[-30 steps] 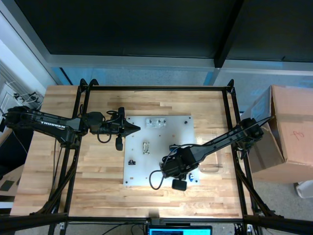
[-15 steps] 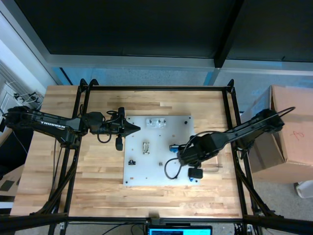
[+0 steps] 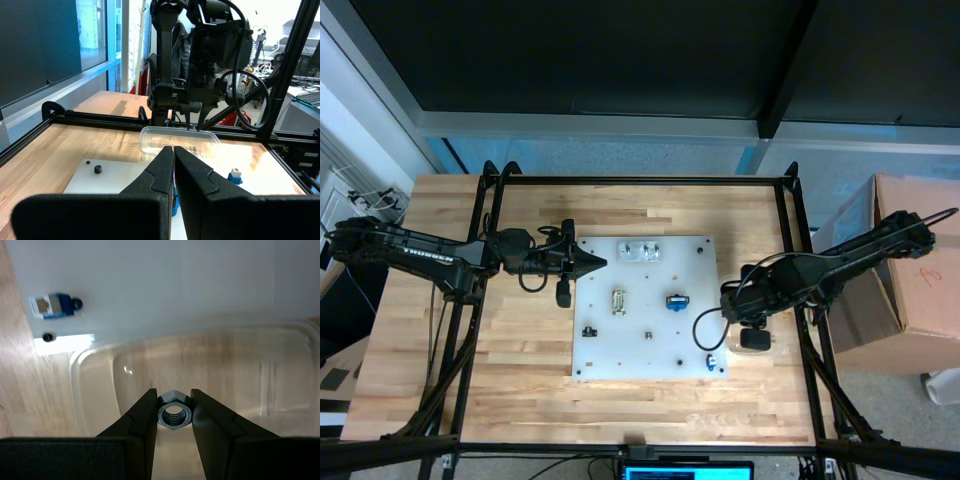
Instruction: Unfasten the M12 nut and place it in the container
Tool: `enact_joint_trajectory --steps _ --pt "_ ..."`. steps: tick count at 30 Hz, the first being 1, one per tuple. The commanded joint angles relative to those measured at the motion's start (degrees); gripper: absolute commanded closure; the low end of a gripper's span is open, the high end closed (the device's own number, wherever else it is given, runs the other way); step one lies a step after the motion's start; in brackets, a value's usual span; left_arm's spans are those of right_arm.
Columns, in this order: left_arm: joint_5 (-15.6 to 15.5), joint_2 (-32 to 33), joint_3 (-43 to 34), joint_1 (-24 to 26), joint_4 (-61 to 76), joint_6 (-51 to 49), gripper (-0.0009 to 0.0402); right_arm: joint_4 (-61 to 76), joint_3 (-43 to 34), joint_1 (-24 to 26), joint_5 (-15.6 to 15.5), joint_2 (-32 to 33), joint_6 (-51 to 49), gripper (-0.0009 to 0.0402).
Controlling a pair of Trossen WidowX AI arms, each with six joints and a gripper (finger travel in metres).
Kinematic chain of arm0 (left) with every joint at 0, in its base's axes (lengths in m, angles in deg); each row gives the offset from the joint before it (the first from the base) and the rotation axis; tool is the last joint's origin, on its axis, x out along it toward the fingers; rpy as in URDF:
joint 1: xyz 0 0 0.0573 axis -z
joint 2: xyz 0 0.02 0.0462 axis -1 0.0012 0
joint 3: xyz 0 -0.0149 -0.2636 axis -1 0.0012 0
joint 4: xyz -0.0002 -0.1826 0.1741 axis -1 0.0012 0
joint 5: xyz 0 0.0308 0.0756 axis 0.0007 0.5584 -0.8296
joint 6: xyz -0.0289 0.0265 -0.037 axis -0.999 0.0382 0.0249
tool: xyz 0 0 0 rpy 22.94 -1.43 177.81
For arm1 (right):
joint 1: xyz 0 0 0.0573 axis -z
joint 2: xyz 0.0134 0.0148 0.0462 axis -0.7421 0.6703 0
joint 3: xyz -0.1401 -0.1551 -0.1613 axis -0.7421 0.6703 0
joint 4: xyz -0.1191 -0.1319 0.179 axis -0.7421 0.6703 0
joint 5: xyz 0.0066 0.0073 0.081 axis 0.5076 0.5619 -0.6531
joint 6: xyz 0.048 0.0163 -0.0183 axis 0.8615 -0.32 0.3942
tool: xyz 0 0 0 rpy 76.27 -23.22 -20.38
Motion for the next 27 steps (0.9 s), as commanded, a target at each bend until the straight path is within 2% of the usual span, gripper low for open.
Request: enact_joint_trajectory --steps 1,6,14,18,22,27 --pt "0.02 0.00 -0.02 0.00 -0.02 0.00 0.0393 -0.15 2.05 -0.02 0.00 -1.36 0.07 0.0387" --pt "0.02 0.00 0.00 -0.02 0.00 0.00 0.0393 -3.80 5.84 -0.02 0.02 -1.55 0.07 0.0387" --pt "0.02 0.00 -0.02 -0.02 -0.02 0.00 0.0393 -15.80 18.05 0.00 -0.11 -0.68 0.52 0.0387" --pt "0.02 0.00 0.00 0.00 0.00 0.00 0.0393 -20.65 21.44 -0.02 -0.50 -0.68 0.68 0.0379" --pt "0.02 0.00 0.00 0.00 -0.02 0.00 0.0393 -21.81 22.43 0.00 -0.17 -0.68 0.76 0.0347" --pt "0.02 0.00 -0.02 0.00 -0.02 0.00 0.0393 -21.75 22.51 0.00 0.00 -0.68 2.23 0.0273"
